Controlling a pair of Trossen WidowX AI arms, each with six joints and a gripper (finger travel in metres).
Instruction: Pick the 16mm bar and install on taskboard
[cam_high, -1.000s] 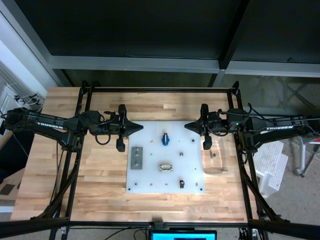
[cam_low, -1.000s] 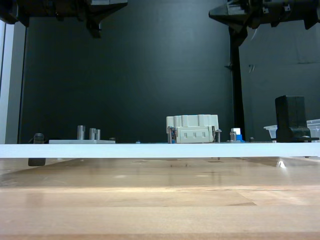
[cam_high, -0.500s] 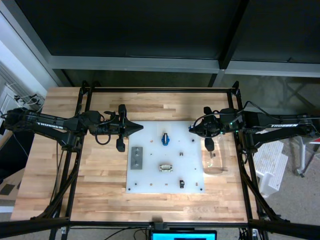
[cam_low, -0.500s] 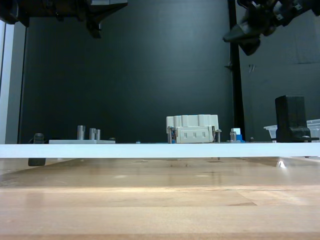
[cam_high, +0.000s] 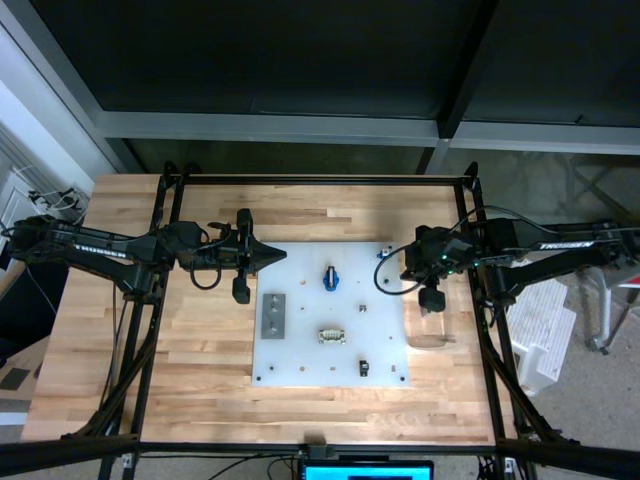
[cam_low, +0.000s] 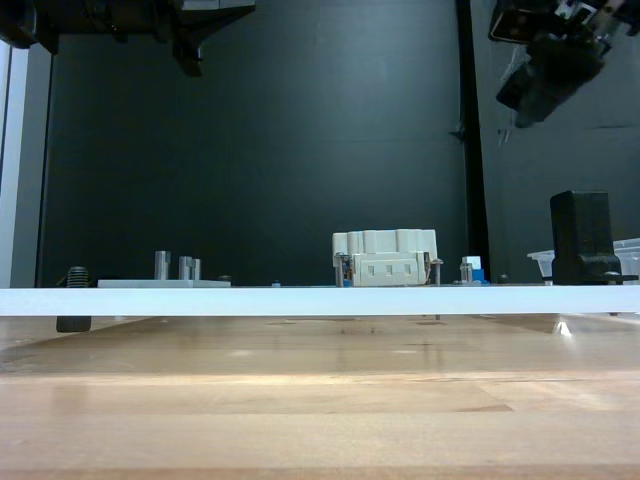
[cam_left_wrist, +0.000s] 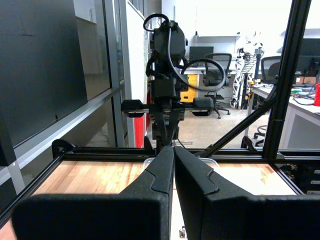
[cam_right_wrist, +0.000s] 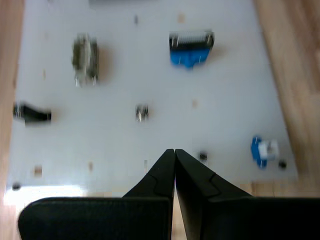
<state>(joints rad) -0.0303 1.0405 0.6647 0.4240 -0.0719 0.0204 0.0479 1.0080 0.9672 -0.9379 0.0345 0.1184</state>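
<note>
The left pincer (cam_high: 280, 257) is hovering high over the wooden worktop (cam_high: 200, 380) just off the left edge of the white taskboard (cam_high: 300, 350). Its fingers (cam_left_wrist: 162, 165) are pressed together on nothing and pointing level across the board, a posture that appears to keep it out of the way. On the board, a grey block (cam_high: 273, 315) is carrying short upright pegs (cam_low: 176, 266), with a blue connector (cam_high: 331, 277) and a beige connector (cam_high: 332, 336) sitting further right. The right pincer (cam_high: 432, 300) is hanging above the board's right edge, by the clear tray (cam_high: 440, 342) beside it. It is angling downward with its fingers (cam_right_wrist: 162, 172) closed and empty, probably because the part is expected there. Neither pincer is holding the 16mm bar, and the views are not showing where it lies.
</note>
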